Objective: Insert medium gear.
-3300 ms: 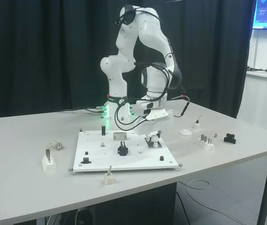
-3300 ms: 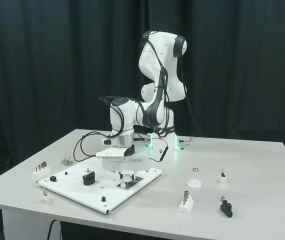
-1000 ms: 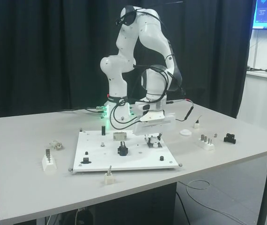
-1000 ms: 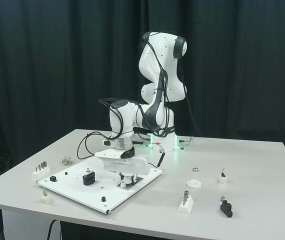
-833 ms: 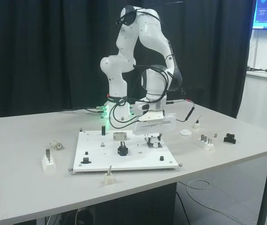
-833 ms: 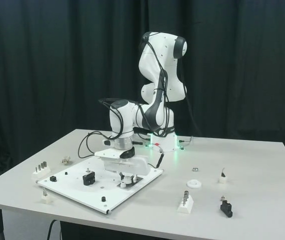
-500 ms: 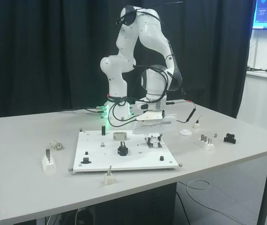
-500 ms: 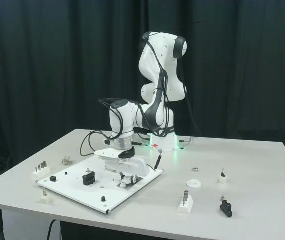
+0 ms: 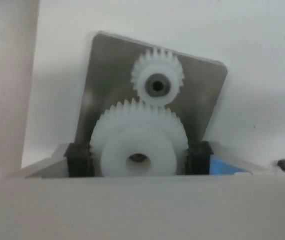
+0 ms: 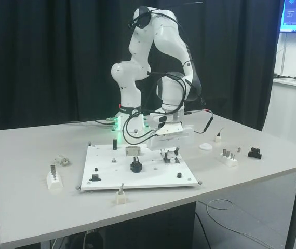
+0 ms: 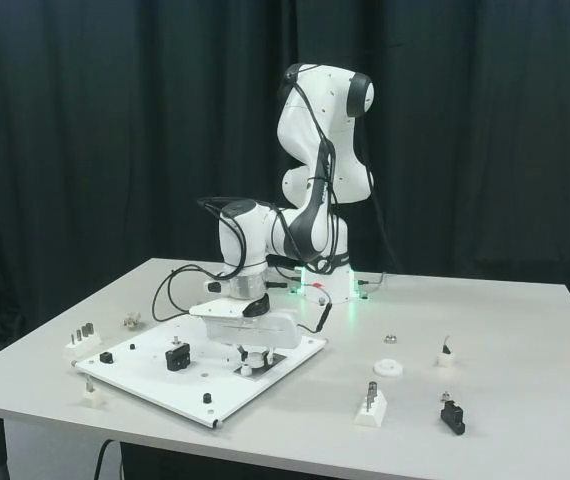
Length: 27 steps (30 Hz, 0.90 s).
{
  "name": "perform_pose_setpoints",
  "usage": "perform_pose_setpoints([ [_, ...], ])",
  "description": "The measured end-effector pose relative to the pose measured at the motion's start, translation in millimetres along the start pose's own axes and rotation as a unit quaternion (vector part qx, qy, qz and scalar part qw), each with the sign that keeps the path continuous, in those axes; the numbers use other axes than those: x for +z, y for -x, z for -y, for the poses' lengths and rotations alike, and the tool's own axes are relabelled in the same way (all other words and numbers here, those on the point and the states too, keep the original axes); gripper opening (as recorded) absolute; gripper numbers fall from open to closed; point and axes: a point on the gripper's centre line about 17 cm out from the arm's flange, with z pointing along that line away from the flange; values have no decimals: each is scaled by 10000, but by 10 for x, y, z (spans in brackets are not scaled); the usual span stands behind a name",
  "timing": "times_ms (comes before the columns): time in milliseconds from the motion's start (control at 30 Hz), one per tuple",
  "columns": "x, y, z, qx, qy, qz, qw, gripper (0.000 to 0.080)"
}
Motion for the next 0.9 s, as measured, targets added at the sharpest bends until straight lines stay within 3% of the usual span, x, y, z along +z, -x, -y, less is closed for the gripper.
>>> perform_pose_setpoints([
  [300, 3, -2, -13, -923, 23, -5, 9957, 399],
  [600, 3, -2, -14, -888, 20, -8, 9960, 399],
  [900, 6, -1, 1, -474, -9, -14, 9989, 399],
])
